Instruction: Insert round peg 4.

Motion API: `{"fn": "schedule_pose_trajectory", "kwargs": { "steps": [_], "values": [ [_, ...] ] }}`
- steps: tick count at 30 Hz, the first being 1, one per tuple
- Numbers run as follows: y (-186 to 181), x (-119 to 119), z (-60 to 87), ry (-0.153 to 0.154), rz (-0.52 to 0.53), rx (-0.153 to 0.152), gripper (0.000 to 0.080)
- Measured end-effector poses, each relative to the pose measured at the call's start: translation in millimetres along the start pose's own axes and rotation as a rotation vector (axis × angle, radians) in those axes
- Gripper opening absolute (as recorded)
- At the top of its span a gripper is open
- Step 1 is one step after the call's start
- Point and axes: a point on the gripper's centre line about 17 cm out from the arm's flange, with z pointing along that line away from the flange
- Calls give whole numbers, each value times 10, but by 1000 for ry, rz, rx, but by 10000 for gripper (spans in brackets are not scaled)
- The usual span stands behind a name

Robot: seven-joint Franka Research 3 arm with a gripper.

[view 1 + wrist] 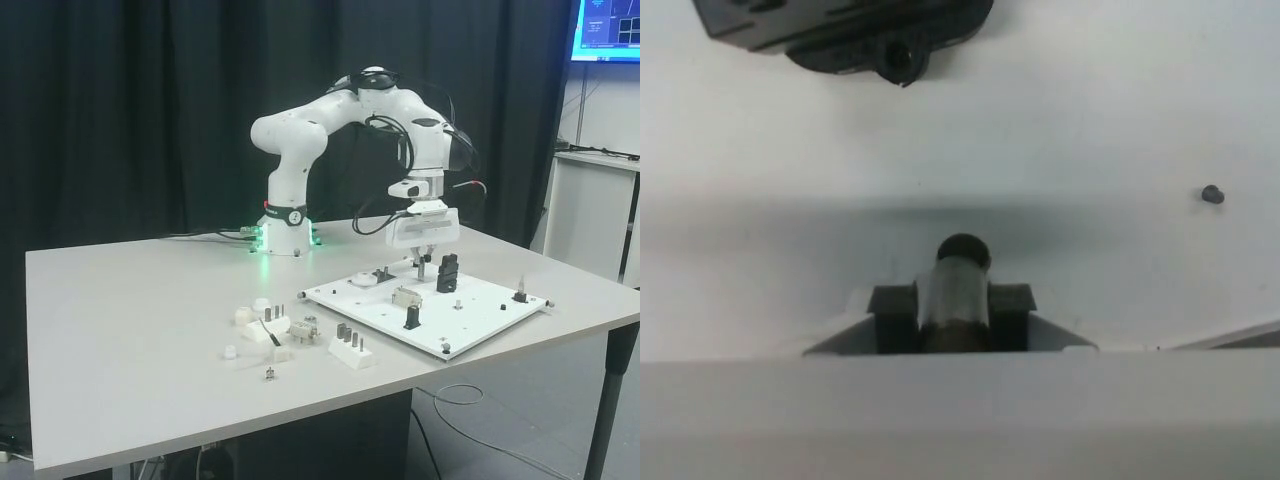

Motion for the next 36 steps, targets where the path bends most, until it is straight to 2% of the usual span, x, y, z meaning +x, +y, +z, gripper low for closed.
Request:
{"fn": "schedule_pose_trajectory", "kwargs": {
  "steps": [16,36],
  "values": [
    [-7,-9,22,-1,11,0,143],
    [6,49,69,27,23,-15,143]
  ]
}}
